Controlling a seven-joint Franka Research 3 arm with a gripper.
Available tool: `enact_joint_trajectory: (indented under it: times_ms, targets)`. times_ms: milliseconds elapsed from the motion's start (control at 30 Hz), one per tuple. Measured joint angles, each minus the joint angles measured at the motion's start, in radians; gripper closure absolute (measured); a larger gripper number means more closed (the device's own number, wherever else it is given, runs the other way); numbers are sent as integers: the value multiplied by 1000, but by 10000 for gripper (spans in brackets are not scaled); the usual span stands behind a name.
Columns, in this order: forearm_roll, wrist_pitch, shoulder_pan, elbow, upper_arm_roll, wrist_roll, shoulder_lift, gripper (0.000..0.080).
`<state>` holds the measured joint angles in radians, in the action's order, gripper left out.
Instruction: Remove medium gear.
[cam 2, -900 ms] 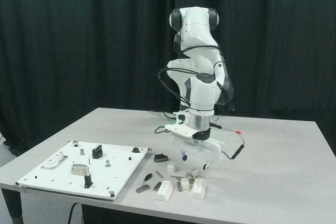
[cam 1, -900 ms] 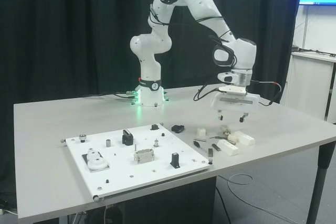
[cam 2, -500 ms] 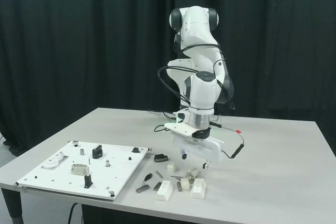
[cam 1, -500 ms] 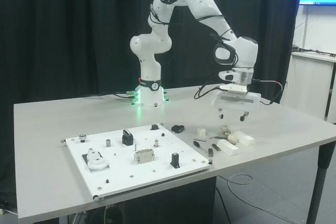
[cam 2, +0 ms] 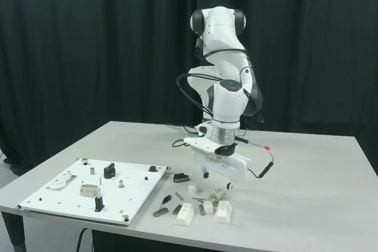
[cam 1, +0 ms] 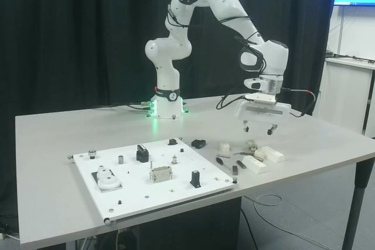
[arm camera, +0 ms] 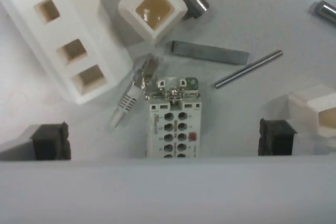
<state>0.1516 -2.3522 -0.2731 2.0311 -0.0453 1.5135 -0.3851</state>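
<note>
Currently hovering above loose parts on grey worktop (cam 1: 328,133), well apart from white board (cam 1: 176,188): tool (cam 1: 260,128), fingers apart, empty. Gears (cam 1: 106,178) seated at board's far corner. Step: approach; next, travel across to gears.

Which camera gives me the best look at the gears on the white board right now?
The first room view: the gears sit near its side of the white board as white discs, apart from the gripper. The second room view shows them smaller, at the board's far corner. The wrist view shows only loose parts, no gears.
</note>
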Motion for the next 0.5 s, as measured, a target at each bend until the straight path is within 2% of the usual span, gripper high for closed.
enact_joint_trajectory:
  times_ms: [500]
  targets:
    - [17,1,10,-5,-5,0,0,3]
